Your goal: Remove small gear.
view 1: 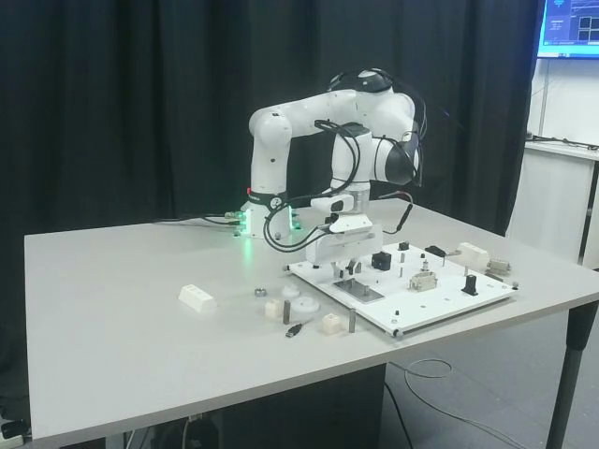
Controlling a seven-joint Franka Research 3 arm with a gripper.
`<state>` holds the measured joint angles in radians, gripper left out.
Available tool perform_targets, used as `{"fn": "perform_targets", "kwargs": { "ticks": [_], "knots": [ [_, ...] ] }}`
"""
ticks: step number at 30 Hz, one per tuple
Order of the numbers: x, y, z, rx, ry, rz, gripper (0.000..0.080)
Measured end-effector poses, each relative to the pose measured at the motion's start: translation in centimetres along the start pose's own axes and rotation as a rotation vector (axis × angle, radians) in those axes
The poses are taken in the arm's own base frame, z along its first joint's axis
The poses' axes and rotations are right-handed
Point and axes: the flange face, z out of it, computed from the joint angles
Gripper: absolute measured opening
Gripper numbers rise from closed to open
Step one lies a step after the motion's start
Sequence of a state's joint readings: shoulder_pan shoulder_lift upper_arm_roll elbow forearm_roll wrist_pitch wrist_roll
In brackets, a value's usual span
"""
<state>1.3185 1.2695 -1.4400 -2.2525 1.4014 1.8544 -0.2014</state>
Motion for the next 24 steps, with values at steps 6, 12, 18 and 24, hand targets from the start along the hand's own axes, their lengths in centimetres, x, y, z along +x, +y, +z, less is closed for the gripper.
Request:
{"fn": "perform_targets", "kwargs": {
  "ticks": [6, 12, 18, 24],
  "knots": [
    [0.0, 0.0, -0.2, 0.001, -0.001, 0.0, 0.0196],
    [0.0, 0.1, -0.7, 0.001, -0.002, 0.0, 0.0196],
    [0.1, 0.2, -1.9, -0.011, -0.002, -0.006, 0.0196],
    [0.1, 0.2, -3.3, -0.011, 0.0, -0.012, 0.0196]
  ]
}}
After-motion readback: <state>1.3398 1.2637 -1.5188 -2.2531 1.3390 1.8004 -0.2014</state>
